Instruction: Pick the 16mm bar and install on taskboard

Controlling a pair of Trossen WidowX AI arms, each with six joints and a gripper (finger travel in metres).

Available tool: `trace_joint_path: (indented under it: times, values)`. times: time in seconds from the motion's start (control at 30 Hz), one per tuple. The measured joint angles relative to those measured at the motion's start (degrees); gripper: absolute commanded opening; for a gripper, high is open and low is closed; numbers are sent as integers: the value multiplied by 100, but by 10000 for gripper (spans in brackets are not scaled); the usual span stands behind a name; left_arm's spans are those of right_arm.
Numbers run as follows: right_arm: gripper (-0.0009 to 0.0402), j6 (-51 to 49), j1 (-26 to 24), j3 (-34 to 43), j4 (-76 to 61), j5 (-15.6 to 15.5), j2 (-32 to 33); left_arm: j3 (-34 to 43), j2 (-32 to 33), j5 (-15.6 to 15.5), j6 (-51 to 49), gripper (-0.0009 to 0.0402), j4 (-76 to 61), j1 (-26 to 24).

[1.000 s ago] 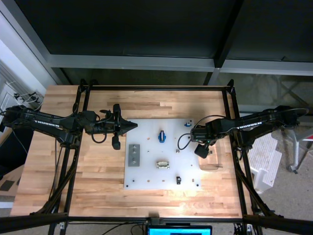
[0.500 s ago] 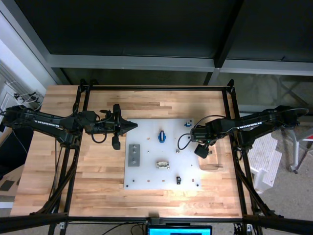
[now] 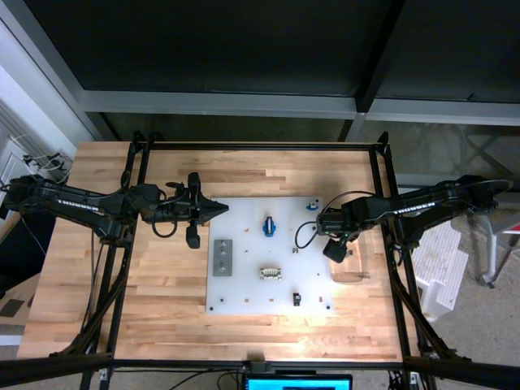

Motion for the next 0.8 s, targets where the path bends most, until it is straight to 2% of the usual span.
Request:
trace_joint_path:
  times: [0.8]
  values:
    - [259, -46, -4, 0, 59, -2, 0, -2, 0, 0, 0, 1, 0, 0]
